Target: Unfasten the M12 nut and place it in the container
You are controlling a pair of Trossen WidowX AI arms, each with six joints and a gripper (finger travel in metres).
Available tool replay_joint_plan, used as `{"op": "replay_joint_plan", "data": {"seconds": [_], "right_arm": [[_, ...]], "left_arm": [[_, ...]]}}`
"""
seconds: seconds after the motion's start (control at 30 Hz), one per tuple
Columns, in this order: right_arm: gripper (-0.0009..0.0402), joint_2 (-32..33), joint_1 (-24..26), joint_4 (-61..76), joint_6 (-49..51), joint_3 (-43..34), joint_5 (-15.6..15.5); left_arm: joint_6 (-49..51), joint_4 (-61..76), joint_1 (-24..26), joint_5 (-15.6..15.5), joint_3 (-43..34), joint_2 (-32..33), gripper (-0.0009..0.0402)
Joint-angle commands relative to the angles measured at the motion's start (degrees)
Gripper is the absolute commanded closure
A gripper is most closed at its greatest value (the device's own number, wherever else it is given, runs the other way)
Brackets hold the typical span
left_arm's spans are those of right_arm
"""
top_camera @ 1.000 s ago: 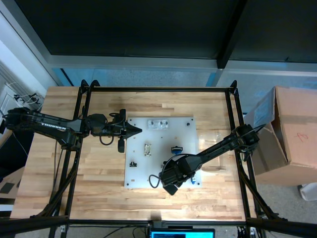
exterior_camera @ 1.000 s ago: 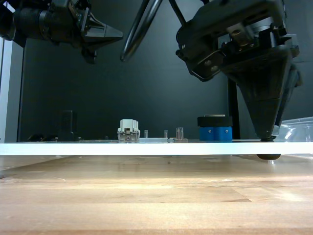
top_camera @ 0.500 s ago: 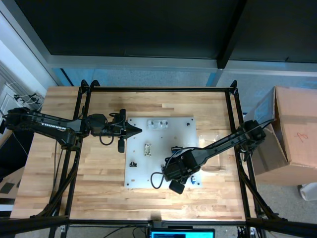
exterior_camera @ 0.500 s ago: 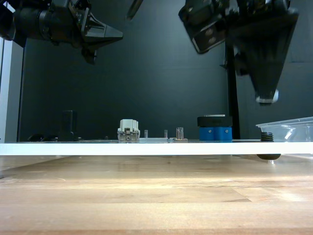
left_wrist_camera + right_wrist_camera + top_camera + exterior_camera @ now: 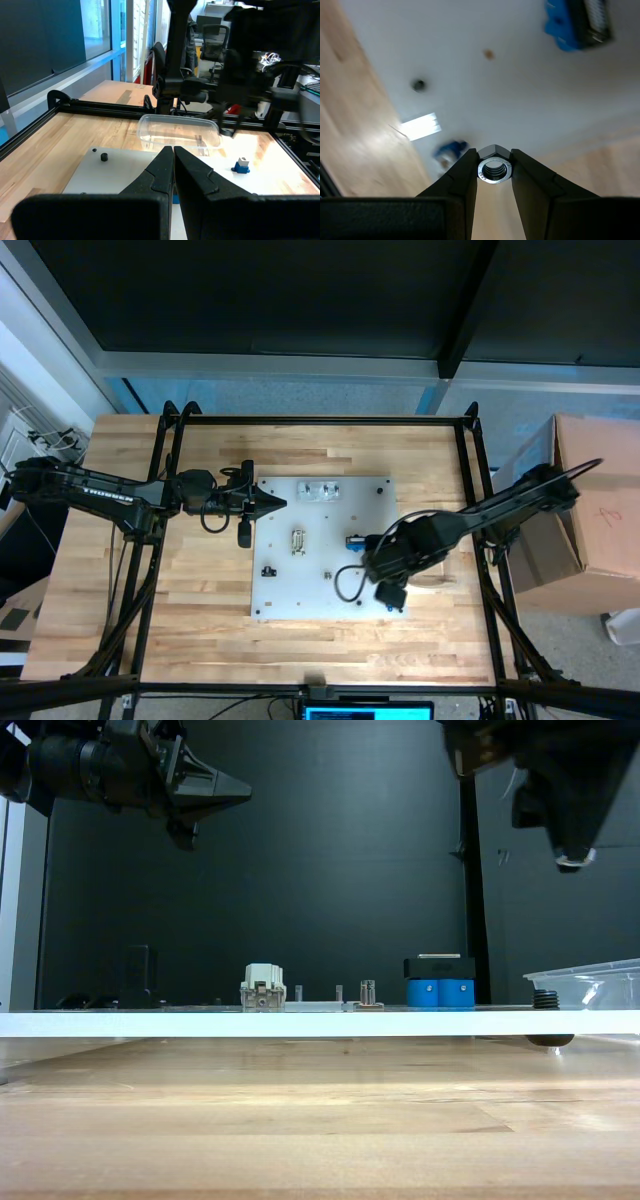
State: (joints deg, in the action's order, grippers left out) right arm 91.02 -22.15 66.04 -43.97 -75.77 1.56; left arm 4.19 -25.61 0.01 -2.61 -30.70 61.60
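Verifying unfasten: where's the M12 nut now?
Nut held in the right gripper, raised clear of its bare stud beside the container; left gripper hovers over the board's left edge.

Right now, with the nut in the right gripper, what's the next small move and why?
Probably carry the right gripper toward the container before opening. It holds the nut raised clear of the bare stud, and its wrist view shows board and table beneath, not the container. The left gripper hovers shut over the board's left edge.
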Motion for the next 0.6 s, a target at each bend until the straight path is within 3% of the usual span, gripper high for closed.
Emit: {"op": "replay_joint_plan", "data": {"seconds": [0.03,0.33,0.6], "right_arm": [[0.0385,-5.9,0.8,0.0,0.9,5.9,0.0],[0.0385,-18.8,3.0,1.9,2.0,18.2,0.2],[0.0385,-20.5,3.3,-5.8,1.9,29.8,1.5]], "left_arm": [[0.0,0.0,0.0,0.0,0.0,0.0,0.0393],[0.0,0.0,0.0,0.0,0.0,0.0,0.0393],[0.0,0.0,0.0,0.0,0.0,0.0,0.0393]]}}
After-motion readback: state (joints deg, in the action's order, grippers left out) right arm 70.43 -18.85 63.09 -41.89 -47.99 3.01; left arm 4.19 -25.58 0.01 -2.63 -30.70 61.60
